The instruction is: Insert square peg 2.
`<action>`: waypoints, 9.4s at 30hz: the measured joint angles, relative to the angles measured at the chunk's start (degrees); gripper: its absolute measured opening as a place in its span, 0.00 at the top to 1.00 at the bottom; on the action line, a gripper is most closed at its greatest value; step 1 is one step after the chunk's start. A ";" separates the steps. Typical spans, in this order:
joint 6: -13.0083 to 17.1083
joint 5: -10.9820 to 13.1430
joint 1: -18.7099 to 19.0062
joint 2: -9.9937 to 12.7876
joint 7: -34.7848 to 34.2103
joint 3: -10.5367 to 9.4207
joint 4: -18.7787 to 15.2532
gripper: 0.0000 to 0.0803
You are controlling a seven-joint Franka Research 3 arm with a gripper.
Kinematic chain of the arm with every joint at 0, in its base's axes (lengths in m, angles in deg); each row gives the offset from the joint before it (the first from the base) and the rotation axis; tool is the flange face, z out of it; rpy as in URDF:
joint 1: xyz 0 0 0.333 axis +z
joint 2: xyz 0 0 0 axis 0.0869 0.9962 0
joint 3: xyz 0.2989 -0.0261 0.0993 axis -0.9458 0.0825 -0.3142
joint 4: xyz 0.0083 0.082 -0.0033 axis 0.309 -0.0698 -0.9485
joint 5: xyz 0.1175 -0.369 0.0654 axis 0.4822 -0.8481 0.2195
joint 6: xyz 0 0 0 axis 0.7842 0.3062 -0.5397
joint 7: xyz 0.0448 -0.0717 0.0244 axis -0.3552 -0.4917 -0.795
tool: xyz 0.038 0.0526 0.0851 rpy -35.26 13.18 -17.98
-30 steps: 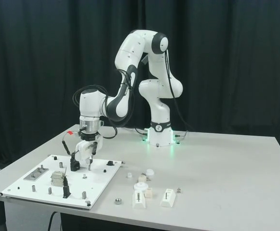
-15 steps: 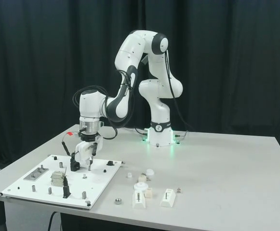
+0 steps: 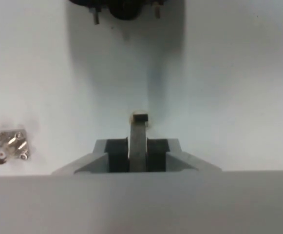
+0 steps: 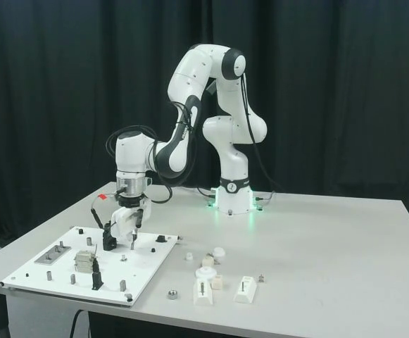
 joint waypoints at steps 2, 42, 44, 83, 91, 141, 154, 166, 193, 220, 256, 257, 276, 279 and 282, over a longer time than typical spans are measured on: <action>-0.09 0.00 0.00 0.00 0.00 0.03 0.02 0.90; -2.20 0.32 -0.05 0.50 -0.18 0.98 1.02 0.90; -2.27 0.52 -0.05 0.51 -0.18 1.02 1.03 0.90; -5.07 1.72 0.02 1.35 -0.10 0.12 2.69 0.90; -5.03 1.73 0.02 1.59 -0.10 -0.16 2.72 0.90; -6.73 2.55 0.01 1.67 1.07 1.31 4.35 0.90; -10.94 8.42 -0.12 1.02 8.59 2.35 6.35 0.90; -14.89 14.87 -0.73 1.02 15.59 4.38 7.71 0.90; -22.99 21.65 -3.79 3.44 22.60 4.55 12.14 0.90; -30.33 21.99 -5.31 8.27 22.84 4.57 17.16 0.90; -32.19 21.91 -5.29 9.27 23.10 5.29 17.10 0.90; -32.19 21.91 -5.29 9.27 23.10 5.29 17.10 0.90; -31.90 21.88 -5.29 9.61 23.10 5.29 17.10 0.90; -31.77 21.88 -5.29 9.64 23.10 5.29 17.10 0.90; -31.56 21.88 -5.28 9.69 23.10 5.29 17.10 0.90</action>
